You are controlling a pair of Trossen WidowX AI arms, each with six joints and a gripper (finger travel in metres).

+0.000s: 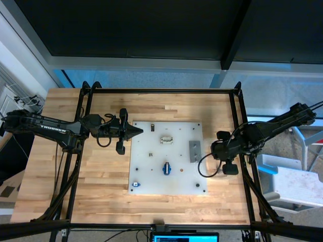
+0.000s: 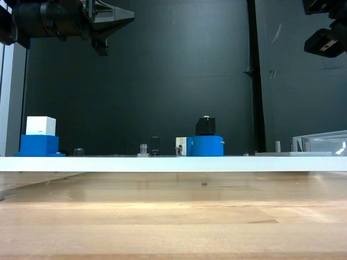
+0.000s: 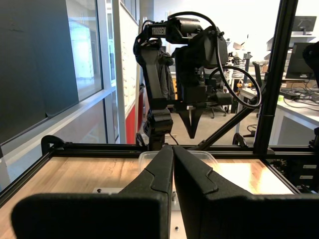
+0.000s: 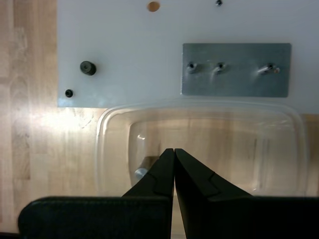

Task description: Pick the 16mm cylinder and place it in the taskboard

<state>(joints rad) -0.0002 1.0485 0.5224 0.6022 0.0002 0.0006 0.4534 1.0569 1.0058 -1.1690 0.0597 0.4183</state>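
Note:
The 16mm cylinder (image 4: 141,172) is a tiny grey peg lying in the clear plastic tray (image 4: 259,149), partly hidden behind one finger of my right gripper (image 4: 174,150). That gripper is shut with nothing in it and hangs over the tray, just off the taskboard's (image 4: 129,45) right edge (image 1: 220,149). My left gripper (image 1: 137,131) is shut too (image 3: 173,147). It is held high over the left edge of the taskboard (image 1: 151,174), pointing right.
On the white board sit a grey block (image 4: 235,69) with three pegs, a blue connector (image 1: 166,169), a white fitting (image 1: 165,139) and a small black knob (image 4: 88,67). A black frame (image 1: 237,126) borders the wooden table (image 1: 55,166).

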